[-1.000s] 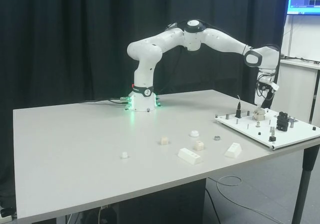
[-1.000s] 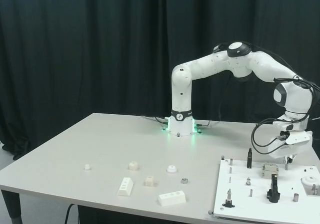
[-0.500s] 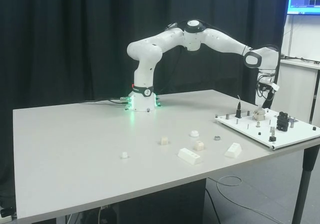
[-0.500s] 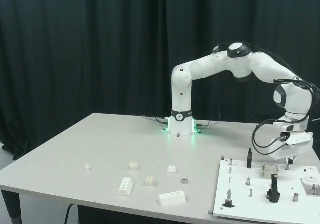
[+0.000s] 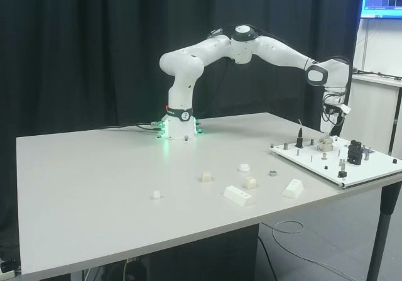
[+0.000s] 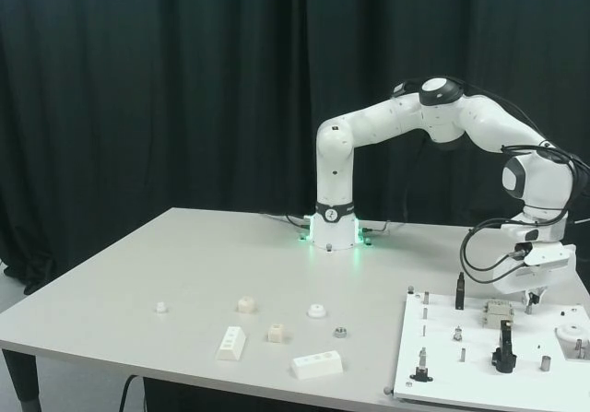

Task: Insert round peg 3.

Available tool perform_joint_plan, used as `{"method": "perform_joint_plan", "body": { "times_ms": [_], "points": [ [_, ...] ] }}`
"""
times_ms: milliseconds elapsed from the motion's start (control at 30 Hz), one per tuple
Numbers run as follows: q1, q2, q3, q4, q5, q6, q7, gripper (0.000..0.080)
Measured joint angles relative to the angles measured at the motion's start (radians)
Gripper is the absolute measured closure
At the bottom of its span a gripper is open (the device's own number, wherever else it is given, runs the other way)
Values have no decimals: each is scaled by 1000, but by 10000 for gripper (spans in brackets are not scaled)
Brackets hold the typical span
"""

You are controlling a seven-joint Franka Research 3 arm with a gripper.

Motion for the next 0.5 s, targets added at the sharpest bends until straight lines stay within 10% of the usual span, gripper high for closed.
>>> {"method": "perform_joint_plan", "body": {
  "times_ms": [500],
  "points": [
    [15, -1, -4, -14, -1, 1, 6, 690]
  ]
}}
